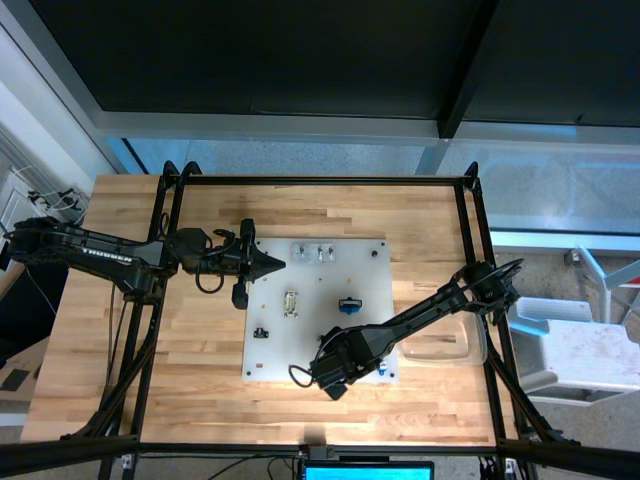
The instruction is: Pick the M12 fastener and fasten on the M12 threads
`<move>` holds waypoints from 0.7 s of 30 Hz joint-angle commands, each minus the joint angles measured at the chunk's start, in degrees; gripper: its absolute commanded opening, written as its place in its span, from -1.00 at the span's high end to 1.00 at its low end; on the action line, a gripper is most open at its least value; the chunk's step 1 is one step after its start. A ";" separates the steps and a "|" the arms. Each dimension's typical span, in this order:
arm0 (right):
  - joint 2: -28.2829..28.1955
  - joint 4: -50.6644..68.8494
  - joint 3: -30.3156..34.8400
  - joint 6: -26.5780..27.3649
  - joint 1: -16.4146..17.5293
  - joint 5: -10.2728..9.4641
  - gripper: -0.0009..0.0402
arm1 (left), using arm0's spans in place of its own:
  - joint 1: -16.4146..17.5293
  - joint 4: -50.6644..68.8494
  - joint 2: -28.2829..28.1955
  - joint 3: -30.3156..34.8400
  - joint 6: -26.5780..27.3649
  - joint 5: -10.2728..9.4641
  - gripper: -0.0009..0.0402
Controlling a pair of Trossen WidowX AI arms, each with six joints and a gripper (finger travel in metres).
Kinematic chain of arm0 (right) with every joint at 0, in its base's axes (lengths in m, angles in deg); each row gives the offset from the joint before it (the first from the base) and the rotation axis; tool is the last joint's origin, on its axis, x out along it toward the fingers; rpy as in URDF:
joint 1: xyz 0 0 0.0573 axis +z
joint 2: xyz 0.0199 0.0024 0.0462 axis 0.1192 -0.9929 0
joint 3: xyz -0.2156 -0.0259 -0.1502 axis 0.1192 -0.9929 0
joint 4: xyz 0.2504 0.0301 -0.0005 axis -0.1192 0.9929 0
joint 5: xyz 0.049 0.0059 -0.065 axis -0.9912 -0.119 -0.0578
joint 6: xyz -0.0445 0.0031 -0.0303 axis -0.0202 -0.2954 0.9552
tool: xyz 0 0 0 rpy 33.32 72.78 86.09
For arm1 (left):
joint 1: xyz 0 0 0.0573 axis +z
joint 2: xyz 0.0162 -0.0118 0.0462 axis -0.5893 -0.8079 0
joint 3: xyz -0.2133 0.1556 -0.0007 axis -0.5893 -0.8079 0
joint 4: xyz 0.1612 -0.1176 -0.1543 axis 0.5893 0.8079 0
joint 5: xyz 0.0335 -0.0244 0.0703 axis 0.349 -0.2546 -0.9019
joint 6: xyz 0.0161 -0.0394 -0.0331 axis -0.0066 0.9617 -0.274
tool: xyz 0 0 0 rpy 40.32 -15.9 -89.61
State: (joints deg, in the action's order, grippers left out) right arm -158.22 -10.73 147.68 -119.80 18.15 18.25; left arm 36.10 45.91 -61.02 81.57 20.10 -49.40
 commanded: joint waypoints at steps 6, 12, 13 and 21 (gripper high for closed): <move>0.00 0.13 0.00 -26.47 0.00 0.13 0.84 | 0.02 -0.02 0.00 0.02 0.00 0.02 0.96; 0.00 0.09 0.00 -43.80 0.02 0.15 0.84 | 0.00 -0.02 0.00 0.02 0.00 0.02 0.96; 0.00 0.09 0.00 -46.45 0.02 0.15 0.84 | 0.02 -0.02 0.00 0.02 0.00 0.02 0.96; 0.00 0.04 0.00 -67.30 0.02 0.15 0.84 | 0.00 -0.02 0.00 0.02 0.00 0.02 0.96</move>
State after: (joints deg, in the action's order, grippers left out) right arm -158.22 -10.70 147.68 -184.43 18.13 18.62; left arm 36.10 45.89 -61.00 81.59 20.12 -49.40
